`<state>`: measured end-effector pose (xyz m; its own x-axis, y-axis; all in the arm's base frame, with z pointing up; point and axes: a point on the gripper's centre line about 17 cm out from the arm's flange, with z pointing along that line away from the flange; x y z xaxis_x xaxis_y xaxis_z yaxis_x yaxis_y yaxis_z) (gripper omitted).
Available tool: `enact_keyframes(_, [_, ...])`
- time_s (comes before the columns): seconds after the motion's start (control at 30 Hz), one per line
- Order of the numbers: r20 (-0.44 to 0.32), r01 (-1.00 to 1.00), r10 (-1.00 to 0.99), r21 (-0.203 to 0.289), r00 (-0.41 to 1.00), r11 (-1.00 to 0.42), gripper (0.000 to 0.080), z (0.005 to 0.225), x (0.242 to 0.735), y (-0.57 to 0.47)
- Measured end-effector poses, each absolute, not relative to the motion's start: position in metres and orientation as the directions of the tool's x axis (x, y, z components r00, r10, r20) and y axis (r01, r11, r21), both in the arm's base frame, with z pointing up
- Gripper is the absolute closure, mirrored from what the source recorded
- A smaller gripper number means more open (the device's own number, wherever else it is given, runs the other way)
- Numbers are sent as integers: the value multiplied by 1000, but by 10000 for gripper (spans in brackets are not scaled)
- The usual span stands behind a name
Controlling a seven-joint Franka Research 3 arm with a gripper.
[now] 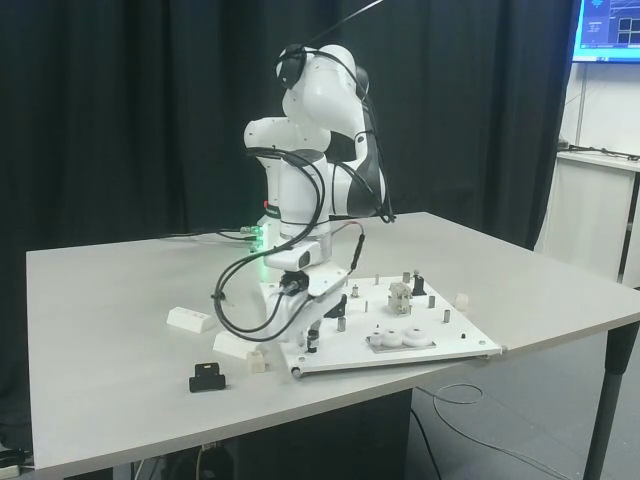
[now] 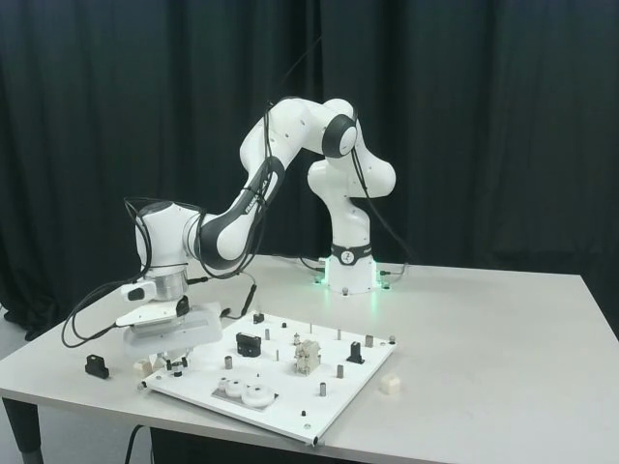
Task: Insert bolt 4.
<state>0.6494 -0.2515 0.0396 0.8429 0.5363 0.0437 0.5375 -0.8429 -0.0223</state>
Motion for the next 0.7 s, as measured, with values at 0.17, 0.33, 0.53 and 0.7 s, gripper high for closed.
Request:
enact_keyframes(0.17, [41, 466, 464, -28, 885, -885, 577, 40, 649, -251])
enact_keyframes(0.33, [37, 369, 368, -34, 929, -929, 577, 40, 649, -250])
enact_keyframes(0.53, [32, 250, 249, -40, 968, -967, 577, 40, 649, -249])
enact_keyframes(0.7, [27, 160, 159, -43, 987, -986, 577, 40, 649, -249])
